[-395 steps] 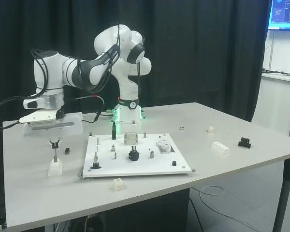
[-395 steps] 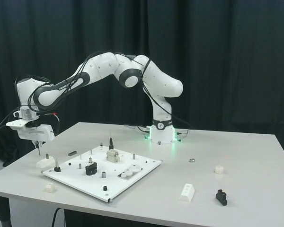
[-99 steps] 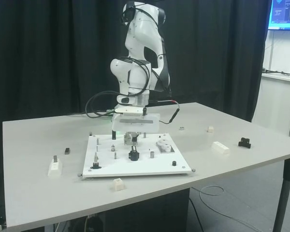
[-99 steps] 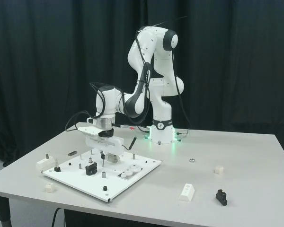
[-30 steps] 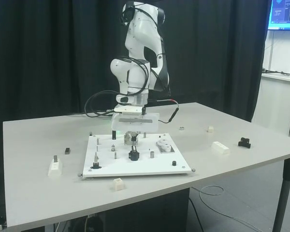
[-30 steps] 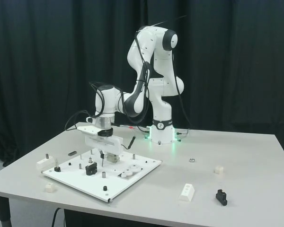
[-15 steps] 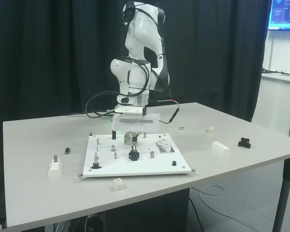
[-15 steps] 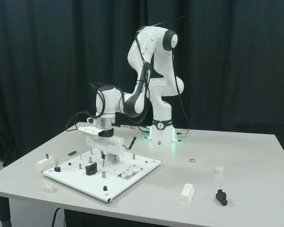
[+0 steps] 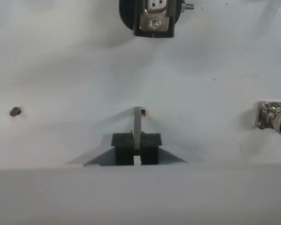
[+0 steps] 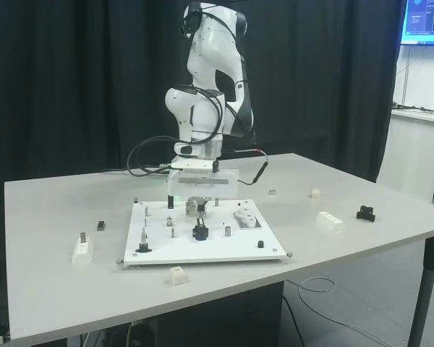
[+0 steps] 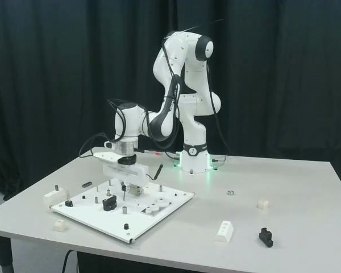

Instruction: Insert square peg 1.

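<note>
Looking down in the wrist view: gripper (image 9: 136, 157) has its two black fingertips (image 9: 123, 149) pinched on a thin grey square peg (image 9: 137, 129), which stands upright between them. Peg's far end sits at a small square hole (image 9: 143, 112) in the white board (image 9: 61, 84); whether it is already inside, cannot tell. Also on the board in this view: a black-framed metal connector block (image 9: 152, 16), a metal fitting (image 9: 273, 116) at the edge of the picture, and a small dark screw head (image 9: 15, 111).

First room view: white arm (image 10: 206, 94) folded high over its base, wrist pointing straight down, gripper (image 10: 196, 208) low over the back middle of the white board (image 10: 202, 251) on the grey table (image 10: 58, 289). Peg not resolvable here. Black part (image 10: 200, 232) on the board just in front of the gripper. Off the board: white block with a pin (image 10: 82, 249) to one side, small white cube (image 10: 176, 274) near the front edge, white block (image 10: 330, 220) and black clip (image 10: 366, 212) well apart on the other side.

Second room view: gripper (image 11: 124, 190) hangs over the board (image 11: 153, 219), a thin dark peg (image 11: 124, 193) sticking down from it to the board surface. Green light at the arm base (image 11: 194, 162).
</note>
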### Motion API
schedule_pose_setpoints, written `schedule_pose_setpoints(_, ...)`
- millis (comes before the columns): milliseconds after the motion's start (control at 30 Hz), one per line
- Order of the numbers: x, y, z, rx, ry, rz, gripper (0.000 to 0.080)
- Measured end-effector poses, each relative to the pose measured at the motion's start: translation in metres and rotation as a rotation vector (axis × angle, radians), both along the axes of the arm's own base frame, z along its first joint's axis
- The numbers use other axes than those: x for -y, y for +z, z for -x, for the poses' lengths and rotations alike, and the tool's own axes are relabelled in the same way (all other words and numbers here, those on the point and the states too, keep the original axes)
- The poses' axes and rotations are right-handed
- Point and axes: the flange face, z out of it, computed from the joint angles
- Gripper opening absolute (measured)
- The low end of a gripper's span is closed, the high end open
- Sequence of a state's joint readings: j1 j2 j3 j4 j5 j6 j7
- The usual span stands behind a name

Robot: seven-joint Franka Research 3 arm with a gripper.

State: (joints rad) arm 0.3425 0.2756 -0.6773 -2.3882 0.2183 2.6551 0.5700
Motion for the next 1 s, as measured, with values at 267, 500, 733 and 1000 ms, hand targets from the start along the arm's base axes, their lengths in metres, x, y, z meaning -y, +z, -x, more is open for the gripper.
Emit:
schedule_pose_setpoints(267,0.0028,-0.0003,0.002,-0.004,-0.007,-0.002,0.0026)
schedule_pose_setpoints(500,0.0021,-0.0005,0.0039,-0.01,-0.008,-0.009,0.0026)
schedule_pose_setpoints(733,0.0018,-0.0009,0.0046,-0.011,-0.009,-0.01,0.0026)
schedule_pose_setpoints(1000,0.0026,0.0,0.0039,-0.003,-0.009,-0.006,0.0026)
